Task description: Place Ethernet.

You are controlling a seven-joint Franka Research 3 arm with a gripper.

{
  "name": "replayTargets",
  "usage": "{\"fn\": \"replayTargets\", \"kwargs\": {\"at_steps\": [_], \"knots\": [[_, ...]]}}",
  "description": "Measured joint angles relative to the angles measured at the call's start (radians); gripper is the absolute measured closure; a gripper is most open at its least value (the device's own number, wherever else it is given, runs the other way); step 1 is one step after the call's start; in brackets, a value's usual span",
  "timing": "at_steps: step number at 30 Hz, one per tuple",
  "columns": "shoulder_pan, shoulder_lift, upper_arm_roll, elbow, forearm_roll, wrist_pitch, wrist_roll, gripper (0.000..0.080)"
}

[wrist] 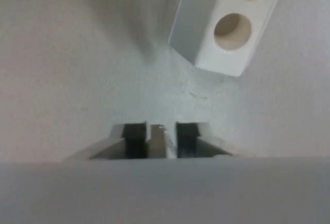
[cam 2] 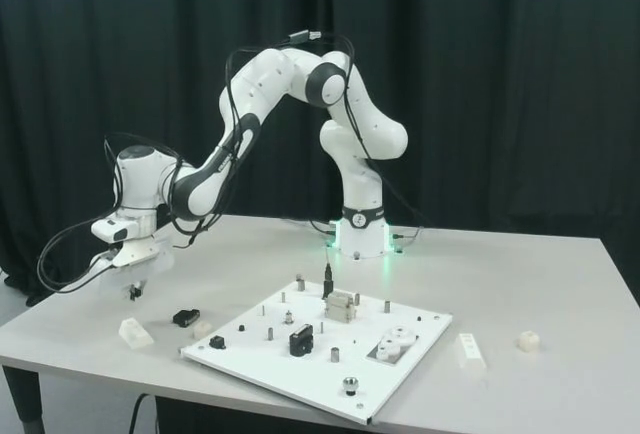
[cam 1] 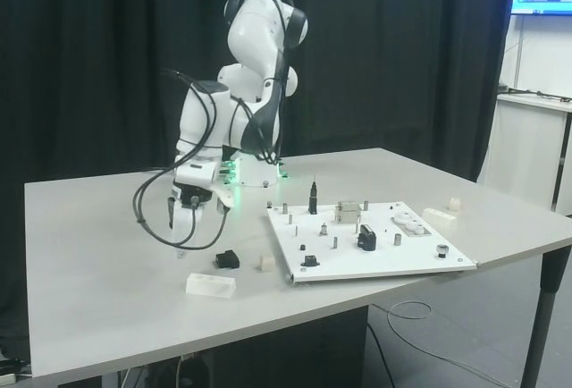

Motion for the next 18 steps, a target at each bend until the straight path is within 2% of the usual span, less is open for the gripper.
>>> {"fn": "replayTargets", "kwargs": {"at_steps": [4,5,10,11,18], "knots": [[-0.007,0.009,-0.001,0.000,0.017,0.009,-0.008,0.0723],[-0.008,0.010,-0.001,0.000,0.017,0.011,-0.008,0.0458],[-0.011,0.014,-0.001,0.000,0.019,0.020,-0.008,0.0458],[-0.011,0.014,-0.001,0.000,0.020,0.021,-0.008,0.0165],[-0.012,0.014,-0.001,0.003,0.025,0.024,-0.008,0.0165]]}}
